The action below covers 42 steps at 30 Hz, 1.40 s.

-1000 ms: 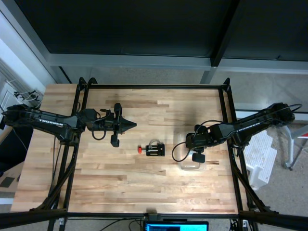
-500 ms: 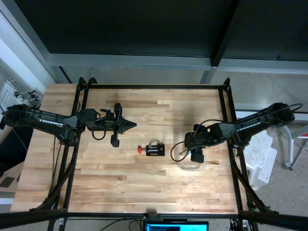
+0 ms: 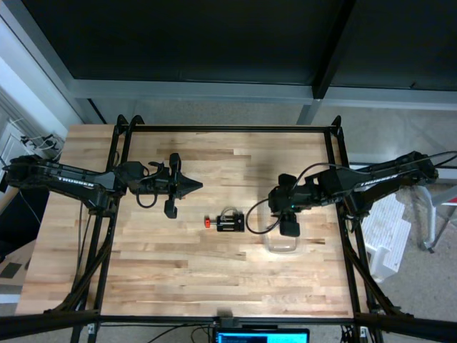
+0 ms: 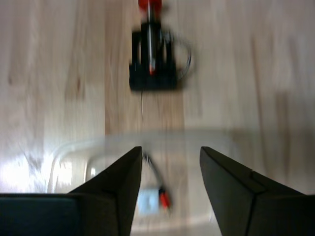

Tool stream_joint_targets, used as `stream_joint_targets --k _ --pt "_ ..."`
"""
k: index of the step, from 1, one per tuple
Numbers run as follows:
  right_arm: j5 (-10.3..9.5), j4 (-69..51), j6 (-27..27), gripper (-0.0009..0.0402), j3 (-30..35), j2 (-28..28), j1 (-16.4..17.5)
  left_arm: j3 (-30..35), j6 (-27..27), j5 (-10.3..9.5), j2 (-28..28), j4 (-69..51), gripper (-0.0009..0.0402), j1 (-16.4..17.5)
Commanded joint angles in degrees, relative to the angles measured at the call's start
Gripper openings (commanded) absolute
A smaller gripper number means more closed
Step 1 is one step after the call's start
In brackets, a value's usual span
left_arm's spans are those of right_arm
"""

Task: Remove the RCA connector from the receptacle and place in the container

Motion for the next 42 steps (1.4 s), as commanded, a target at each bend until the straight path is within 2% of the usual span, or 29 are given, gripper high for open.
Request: stream_joint_targets --k 1,5,10,12,15,21,29,35,42 --pt "-0.9 3.5 -2.58 0.0121 1.22 -0.2 -1.55 0.0 0.0 0.02 0.02 0.0 0.0 0.0" --pt "-2.27 10.47 -3.15 0.0076 -0.28 -1.18 -3.69 0.0 0.0 0.02 0.02 0.0 0.0 0.0" --pt "-2.58 21.49 -5.66 -0.0006 -3.74 -3.63 -5.77 0.0 0.0 0.02 0.0 0.0 0.0 0.02" --pt "-3.43 27.15 -6.56 0.0006 -5.66 -4.94 -7.13 0.0 0.0 0.02 0.02 0.0 0.0 0.0" --pt "-5.01 35.12 -7.82 -0.0002 -7.98 -6.54 -8.87 0.0 0.0 0.02 0.0 0.0 0.0 0.0" --pt "-5.01 49.53 -10.64 0.0 -13.38 -9.03 -8.9 0.0 0.0 0.02 0.0 0.0 0.0 0.02" --pt "-4.76 67.91 -10.6 0.0 -21.59 -11.19 -9.2 0.0 0.0 0.02 0.0 0.0 0.0 0.02" --pt "-4.42 74.95 -9.73 0.0 -25.73 -11.23 -9.2 0.0 0.0 0.02 0.0 0.0 0.0 0.0" --pt "-4.42 76.52 -9.57 0.0 -27.23 -11.26 -9.18 0.0 0.0 0.02 0.0 0.0 0.0 0.0"
